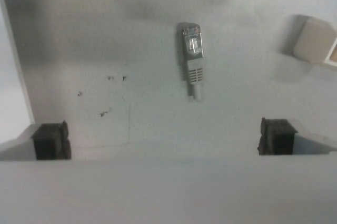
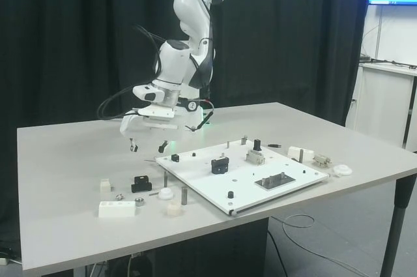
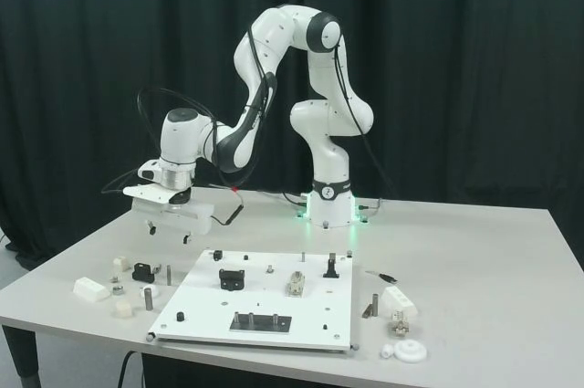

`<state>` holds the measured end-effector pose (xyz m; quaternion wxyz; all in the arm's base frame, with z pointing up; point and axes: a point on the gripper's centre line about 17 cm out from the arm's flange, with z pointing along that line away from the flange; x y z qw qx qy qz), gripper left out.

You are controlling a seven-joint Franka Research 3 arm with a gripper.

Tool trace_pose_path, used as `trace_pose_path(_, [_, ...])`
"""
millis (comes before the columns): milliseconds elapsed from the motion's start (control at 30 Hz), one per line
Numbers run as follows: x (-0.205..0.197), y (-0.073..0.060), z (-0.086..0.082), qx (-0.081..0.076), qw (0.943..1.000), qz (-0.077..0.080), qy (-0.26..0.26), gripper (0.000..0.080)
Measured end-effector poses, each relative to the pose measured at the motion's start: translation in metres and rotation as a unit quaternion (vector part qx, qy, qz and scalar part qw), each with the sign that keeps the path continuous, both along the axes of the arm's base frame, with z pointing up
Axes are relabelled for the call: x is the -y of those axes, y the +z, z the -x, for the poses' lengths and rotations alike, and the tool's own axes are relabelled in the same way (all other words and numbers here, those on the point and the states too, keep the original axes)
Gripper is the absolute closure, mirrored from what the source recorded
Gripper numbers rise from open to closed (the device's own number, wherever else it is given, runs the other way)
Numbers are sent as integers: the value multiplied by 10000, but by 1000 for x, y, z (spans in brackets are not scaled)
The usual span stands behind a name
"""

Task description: Remove round peg 2.

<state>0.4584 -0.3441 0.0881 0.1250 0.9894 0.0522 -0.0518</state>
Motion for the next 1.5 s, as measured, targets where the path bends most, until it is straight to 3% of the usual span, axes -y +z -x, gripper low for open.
trace_pose_path(900, [-3, 6, -10, -98, 9999, -20, 31, 3])
trace_pose_path(1500, [-15, 16, -29, -22, 9999, -132, -13, 3])
